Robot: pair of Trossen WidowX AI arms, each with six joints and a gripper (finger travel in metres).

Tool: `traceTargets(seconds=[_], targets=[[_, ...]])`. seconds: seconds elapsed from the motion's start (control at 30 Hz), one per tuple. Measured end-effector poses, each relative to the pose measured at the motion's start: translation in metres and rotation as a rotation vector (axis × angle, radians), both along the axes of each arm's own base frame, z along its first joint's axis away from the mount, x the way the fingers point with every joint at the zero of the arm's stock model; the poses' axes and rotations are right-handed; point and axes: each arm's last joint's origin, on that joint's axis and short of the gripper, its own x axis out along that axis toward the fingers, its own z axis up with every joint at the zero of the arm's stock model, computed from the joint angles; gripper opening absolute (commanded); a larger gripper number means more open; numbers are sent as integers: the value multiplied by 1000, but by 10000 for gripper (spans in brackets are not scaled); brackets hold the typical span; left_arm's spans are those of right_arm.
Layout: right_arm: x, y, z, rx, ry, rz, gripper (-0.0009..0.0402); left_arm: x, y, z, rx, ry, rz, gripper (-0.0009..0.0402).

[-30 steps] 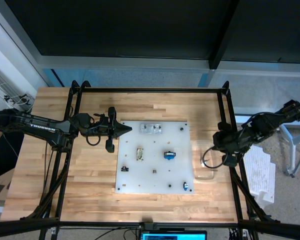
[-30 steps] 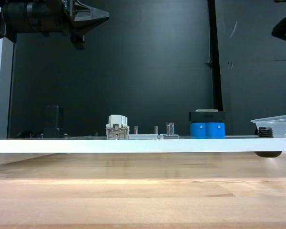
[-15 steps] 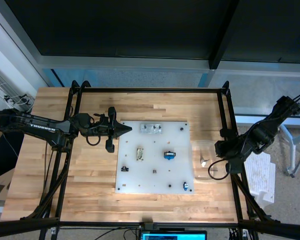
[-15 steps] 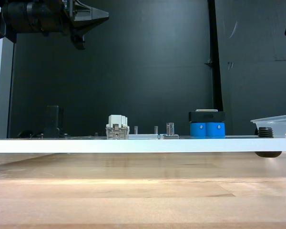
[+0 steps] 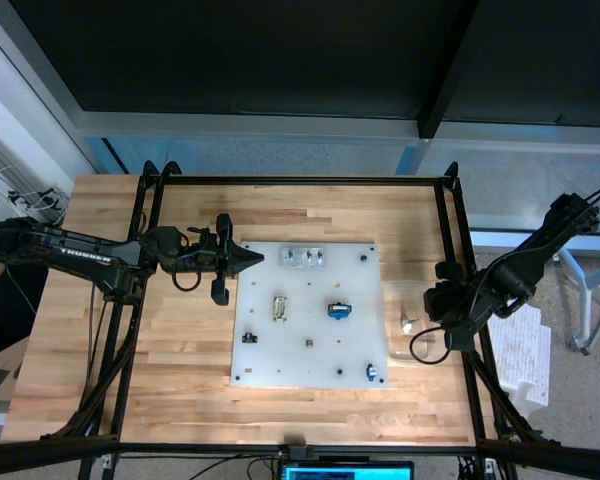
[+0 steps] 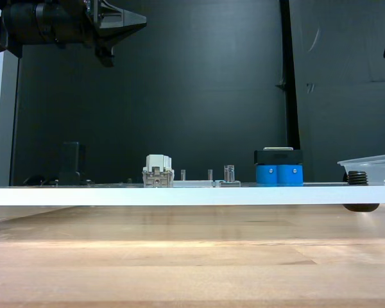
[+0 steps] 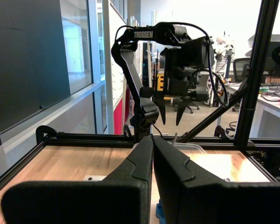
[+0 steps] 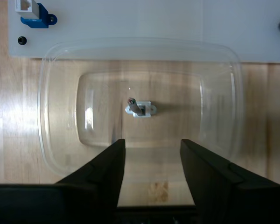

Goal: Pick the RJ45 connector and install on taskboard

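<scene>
Hovering my right gripper (image 8: 151,145) above the clear rounded plastic tray (image 8: 43,93) here, with both black fingers (image 8: 107,172) spread wide and nothing between them. The RJ45 connector (image 8: 140,108), a tiny translucent silvery-white plastic plug, lies on the tray floor about in the middle, well clear of my fingers and not touched by anything. The tray sits on the light wooden table (image 5: 180,340), right up against the right edge of the large flat white square taskboard (image 5: 300,335). On the board I can make out a cream oblong socket (image 5: 279,308), a small blue block (image 5: 338,310) and a little blue bracket with a white jack (image 8: 35,14) at the corner nearest the tray. My left gripper (image 7: 152,144) is over by the board's far left corner, held high off the surface and pointing inward, fingers pressed together and gripping nothing.
</scene>
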Motion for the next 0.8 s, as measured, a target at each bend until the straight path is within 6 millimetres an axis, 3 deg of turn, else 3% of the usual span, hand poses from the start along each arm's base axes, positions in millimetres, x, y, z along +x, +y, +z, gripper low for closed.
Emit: traceTargets(seconds=[0.43,0.8], targets=[[3,4,-38,0,7,-14,199,0,0,0,0,0,0,0],[9,7,-55,-17,18,-1,199,0,0,0,0,0,0,0]])
